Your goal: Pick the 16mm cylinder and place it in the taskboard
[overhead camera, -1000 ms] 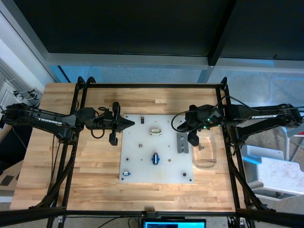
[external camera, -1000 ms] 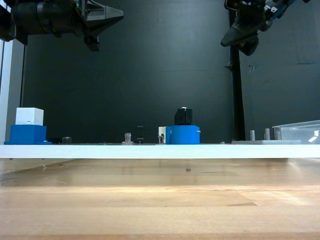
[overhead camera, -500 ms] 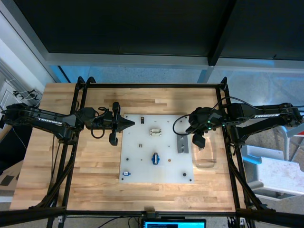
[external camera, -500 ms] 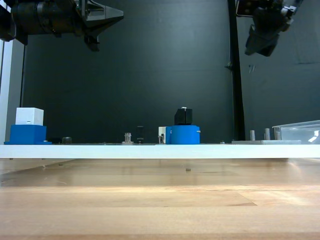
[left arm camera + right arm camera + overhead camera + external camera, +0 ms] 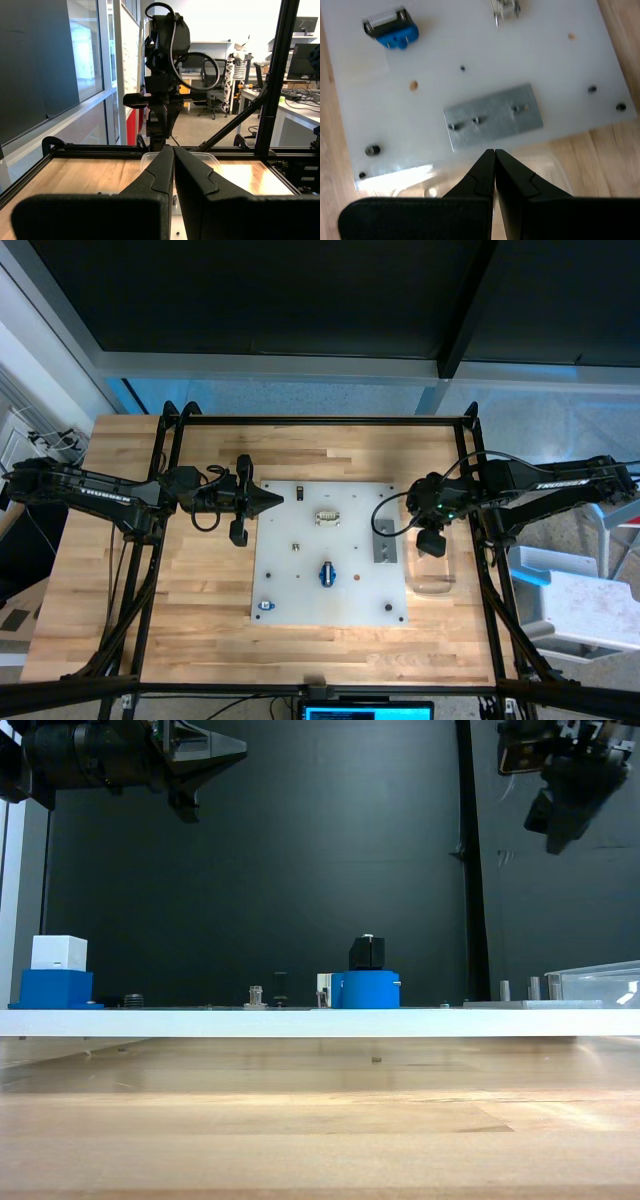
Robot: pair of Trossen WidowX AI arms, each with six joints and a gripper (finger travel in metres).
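Right jaws hung high above clear tray (image 5: 433, 586) beside taskboard (image 5: 300, 585), pressed together, empty. Left jaws likewise, parked over board's left edge. 16mm cylinder not discernible, probably in tray. Risk: descending unopened would knock peg aside; tray wall could foul approach.

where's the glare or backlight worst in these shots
Right wrist view: white glare on the clear tray below the shut right claw, beside the taskboard. Left wrist view: the bright room behind washes out, leaving the shut left claw, raised at the taskboard's left edge, dark. Low view: black backdrop silhouettes both claws; wooden table foreground is soft.
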